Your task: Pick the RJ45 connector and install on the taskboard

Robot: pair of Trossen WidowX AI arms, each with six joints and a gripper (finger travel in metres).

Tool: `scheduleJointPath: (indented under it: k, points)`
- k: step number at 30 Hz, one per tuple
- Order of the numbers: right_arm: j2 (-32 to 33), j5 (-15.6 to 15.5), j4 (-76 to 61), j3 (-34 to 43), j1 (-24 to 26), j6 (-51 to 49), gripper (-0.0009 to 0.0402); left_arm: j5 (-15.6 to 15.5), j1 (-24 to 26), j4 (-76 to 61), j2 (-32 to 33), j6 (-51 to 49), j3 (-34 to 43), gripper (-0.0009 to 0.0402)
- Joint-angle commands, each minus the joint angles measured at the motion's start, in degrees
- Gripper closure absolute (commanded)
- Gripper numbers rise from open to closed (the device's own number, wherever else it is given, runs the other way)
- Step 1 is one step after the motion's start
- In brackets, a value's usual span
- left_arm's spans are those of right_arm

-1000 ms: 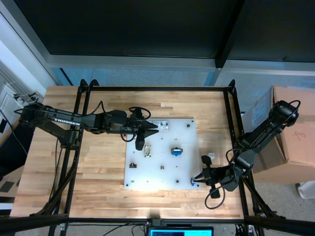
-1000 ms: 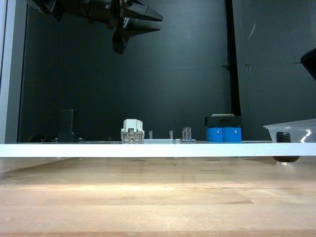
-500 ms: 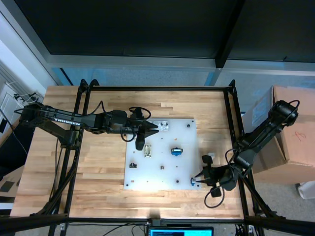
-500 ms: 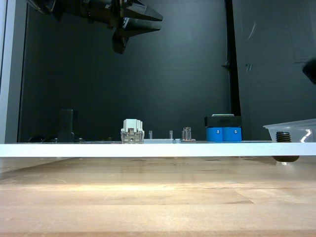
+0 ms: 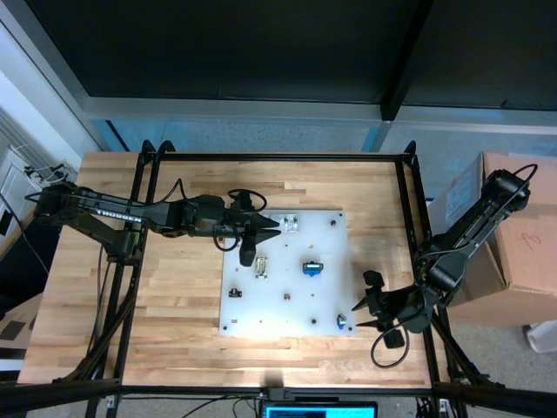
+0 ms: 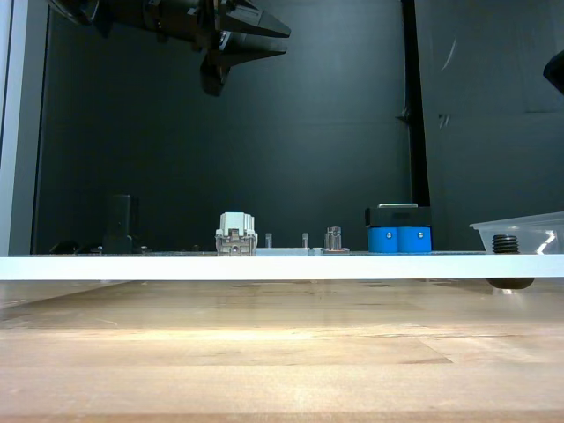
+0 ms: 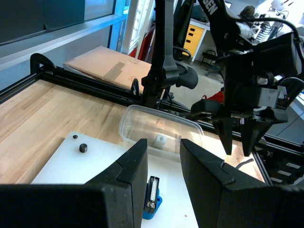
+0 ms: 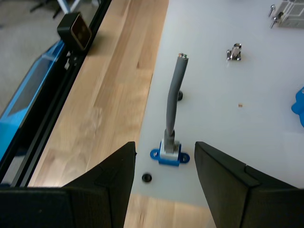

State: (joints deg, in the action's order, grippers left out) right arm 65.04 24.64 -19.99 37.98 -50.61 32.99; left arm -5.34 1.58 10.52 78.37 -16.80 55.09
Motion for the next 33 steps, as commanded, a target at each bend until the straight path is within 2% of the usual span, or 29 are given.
scheduleJointPath:
  k: [1,11,15,20,22,31,33]
  points:
    - [-0.6,-0.3,-3.2,1.8,0.0,0.2,0.0223,0.0,0.0,0.0,0.0,0.0,0.0,0.0303]
    - [-3.1,-0.2,-6.8,2.7,1.4,0.9,0.0251,0.0,0.0,0.0,0.0,0.0,0.0,0.0303]
    - [-7.1,1.2,-6.3,2.6,5.1,-0.9,0.0272,0.0,0.0,0.0,0.0,0.0,0.0,0.0303]
    - [-12.9,0.5,-5.3,2.6,13.0,-5.2,0.0304,0.0,0.0,0.0,0.0,0.0,0.0,0.0303]
    - [-14.7,-1.5,-4.9,2.6,17.6,-7.0,0.0319,0.0,0.0,0.0,0.0,0.0,0.0,0.0303]
    - [-16.3,-20.2,6.3,2.6,43.5,-16.3,0.0397,0.0,0.0,0.4,0.0,0.0,0.0,0.0303]
    - [-16.3,-21.3,7.7,2.6,47.9,-17.8,0.0391,0.0,-0.1,0.4,0.0,0.2,0.0,0.0304]
